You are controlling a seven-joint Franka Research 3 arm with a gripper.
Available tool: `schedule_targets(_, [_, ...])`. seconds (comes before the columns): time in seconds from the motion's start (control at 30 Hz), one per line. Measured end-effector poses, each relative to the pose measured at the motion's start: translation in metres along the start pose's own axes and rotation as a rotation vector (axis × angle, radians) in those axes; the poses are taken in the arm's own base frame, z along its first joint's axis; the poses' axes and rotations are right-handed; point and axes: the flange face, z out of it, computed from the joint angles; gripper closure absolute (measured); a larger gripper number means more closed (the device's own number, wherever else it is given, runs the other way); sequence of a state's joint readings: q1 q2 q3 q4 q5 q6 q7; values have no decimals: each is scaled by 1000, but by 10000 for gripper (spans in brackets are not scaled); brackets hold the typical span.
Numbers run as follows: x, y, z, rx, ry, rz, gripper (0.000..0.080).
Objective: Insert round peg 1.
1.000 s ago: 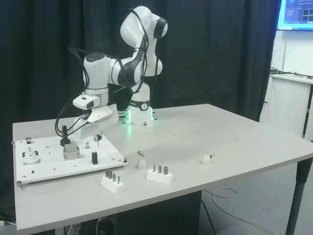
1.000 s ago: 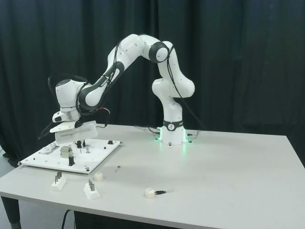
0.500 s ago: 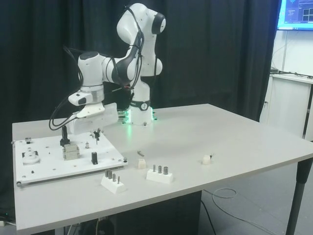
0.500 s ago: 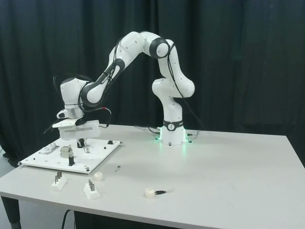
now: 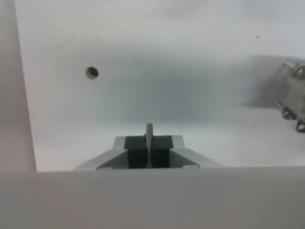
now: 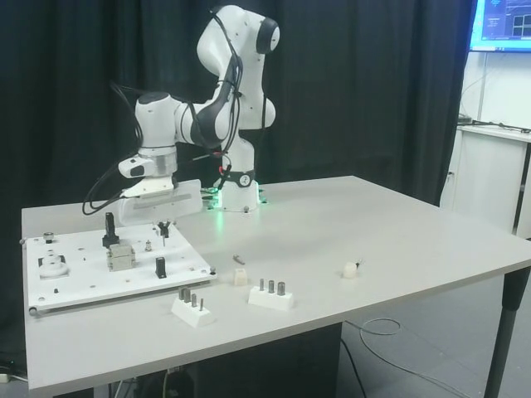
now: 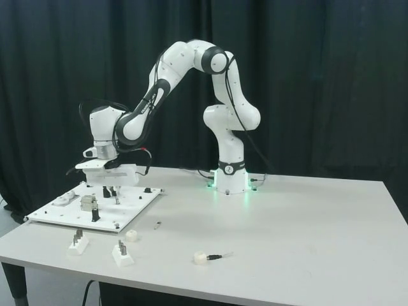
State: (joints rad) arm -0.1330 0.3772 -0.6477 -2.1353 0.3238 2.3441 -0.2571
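My gripper is shut on a thin grey round peg, which sticks out past the black pads. The peg tip hangs a little above the white board. A small round hole lies in the board, off to one side of the peg. In the first room view the gripper hovers over the far right part of the board. The second room view shows the gripper just above the board, with the hand level.
On the board stand a metal block, a black post, a short black peg and a white disc. In front of it are two white peg holders and small white blocks.
The hand has turned from tilted to level and risen slightly, and the wrist has swung toward the arm's base. The peg stays held over the same part of the board.
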Motion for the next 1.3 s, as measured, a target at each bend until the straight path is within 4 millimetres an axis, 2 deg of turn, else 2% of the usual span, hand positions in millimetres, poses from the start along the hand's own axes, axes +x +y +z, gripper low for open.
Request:
schedule_targets(0.67, [-30,2,2,31,40,38,787])
schedule_targets(1.3, [-51,2,21,15,59,34,787])
